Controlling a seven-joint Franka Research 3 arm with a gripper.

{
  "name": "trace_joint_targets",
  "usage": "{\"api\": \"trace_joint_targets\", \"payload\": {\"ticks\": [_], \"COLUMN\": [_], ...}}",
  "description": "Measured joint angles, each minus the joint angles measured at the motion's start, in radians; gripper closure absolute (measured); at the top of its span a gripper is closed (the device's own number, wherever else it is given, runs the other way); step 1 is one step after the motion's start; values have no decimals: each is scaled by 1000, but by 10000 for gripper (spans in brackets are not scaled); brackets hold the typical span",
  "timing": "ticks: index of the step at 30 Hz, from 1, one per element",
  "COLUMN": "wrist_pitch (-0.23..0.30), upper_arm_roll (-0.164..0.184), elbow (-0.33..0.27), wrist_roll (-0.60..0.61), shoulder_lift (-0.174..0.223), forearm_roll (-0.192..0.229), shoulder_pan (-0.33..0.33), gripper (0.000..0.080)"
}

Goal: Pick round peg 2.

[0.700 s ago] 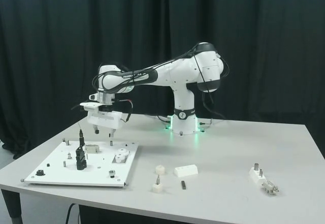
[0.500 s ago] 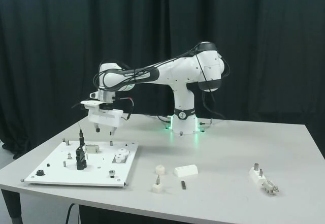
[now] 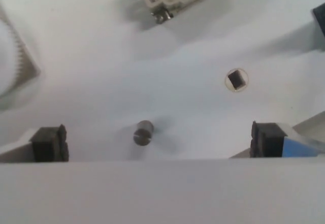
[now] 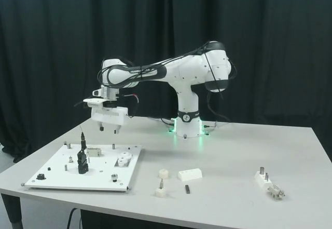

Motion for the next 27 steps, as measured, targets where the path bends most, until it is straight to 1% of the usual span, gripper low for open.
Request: {"api": "trace_joint_targets", "payload": {"ticks": [6,14,21,27], "wrist_pitch": [-18,-22,-21,-20], "upper_arm_roll": [-37,-79,-107,-121], "elbow": [0,1,6,9], "wrist_roll": [22,57,79,81], "shoulder_lift": [0,-1,-1,-1], "forearm_roll": [-27,-57,-86,-104], "shoulder_pan": [27,60,75,76], "gripper": [3,3,3,3]}}
